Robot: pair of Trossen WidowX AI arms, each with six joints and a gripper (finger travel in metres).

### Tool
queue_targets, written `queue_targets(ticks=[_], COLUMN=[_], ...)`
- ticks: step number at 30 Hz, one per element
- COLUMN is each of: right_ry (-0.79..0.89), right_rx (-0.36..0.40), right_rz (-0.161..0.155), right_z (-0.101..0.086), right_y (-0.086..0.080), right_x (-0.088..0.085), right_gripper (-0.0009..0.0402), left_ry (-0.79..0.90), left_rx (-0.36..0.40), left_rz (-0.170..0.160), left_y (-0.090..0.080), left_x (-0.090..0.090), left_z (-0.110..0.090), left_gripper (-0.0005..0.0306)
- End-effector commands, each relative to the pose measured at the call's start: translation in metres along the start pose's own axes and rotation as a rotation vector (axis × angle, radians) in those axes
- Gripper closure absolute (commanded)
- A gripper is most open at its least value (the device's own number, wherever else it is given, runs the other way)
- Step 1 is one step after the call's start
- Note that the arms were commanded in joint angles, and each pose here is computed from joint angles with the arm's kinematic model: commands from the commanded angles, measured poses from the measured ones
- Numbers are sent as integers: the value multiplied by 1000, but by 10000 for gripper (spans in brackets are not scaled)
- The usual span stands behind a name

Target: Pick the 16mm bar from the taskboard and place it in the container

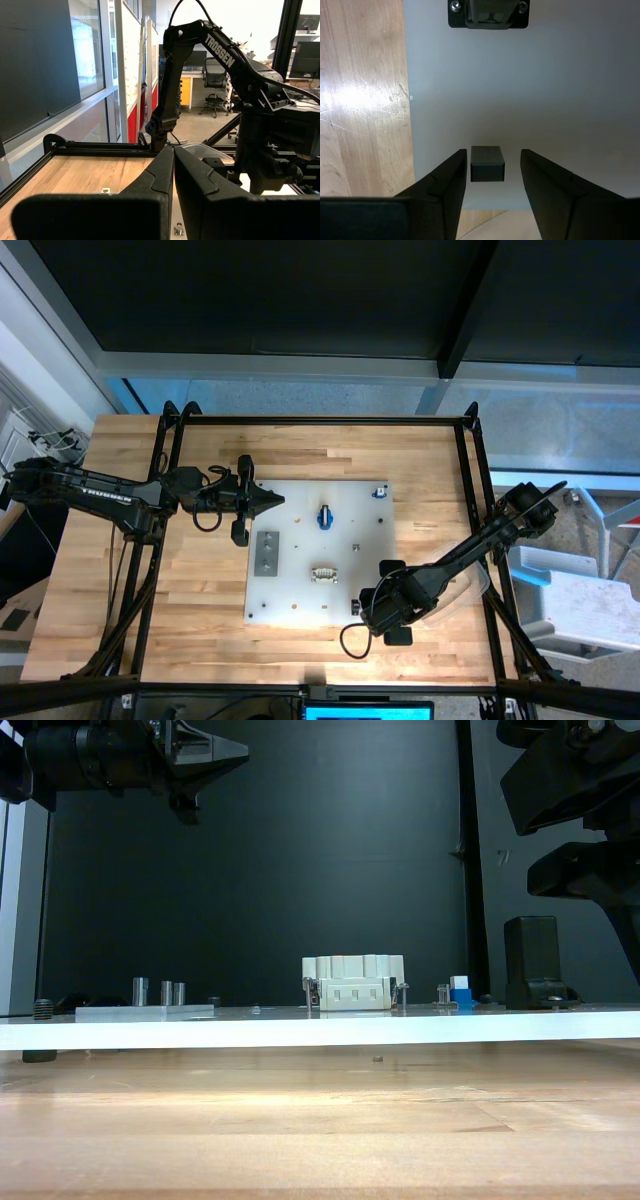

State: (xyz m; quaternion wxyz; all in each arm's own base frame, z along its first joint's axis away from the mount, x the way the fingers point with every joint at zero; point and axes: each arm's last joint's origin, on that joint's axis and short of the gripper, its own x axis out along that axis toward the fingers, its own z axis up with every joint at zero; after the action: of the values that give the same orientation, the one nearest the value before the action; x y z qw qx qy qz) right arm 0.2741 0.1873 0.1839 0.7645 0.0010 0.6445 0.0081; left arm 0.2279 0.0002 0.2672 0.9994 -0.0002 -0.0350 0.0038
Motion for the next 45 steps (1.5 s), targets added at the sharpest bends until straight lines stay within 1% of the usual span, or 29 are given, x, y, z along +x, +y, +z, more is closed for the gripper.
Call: queue_targets(ticks=[1,14,20,23,34,41,45], right_ry=[-2,-4,-5,-14,-37,-63,-93], right_rx=[1,1,1,2,4,9,12], right_rz=[2,4,6,11,24,42,61], right_z=[0,0,1,1,2,-3,-5], right_y=[0,0,0,1,-2,-7,-10], right_x=[-1,-1,-1,-5,-27,-45,-57], right_gripper=[272,341,366,375,385,385,385], left_ry=[0,0,0,0,0,0,0], left_rx=[0,0,0,0,0,0,0], left_rz=[0,0,0,0,0,0,0], left_y=[0,0,0,0,0,0,0], left_x=[0,0,0,0,0,0,0], left_z=[0,0,0,0,0,0,0], left_gripper=[300,300,300,300,300,300,300])
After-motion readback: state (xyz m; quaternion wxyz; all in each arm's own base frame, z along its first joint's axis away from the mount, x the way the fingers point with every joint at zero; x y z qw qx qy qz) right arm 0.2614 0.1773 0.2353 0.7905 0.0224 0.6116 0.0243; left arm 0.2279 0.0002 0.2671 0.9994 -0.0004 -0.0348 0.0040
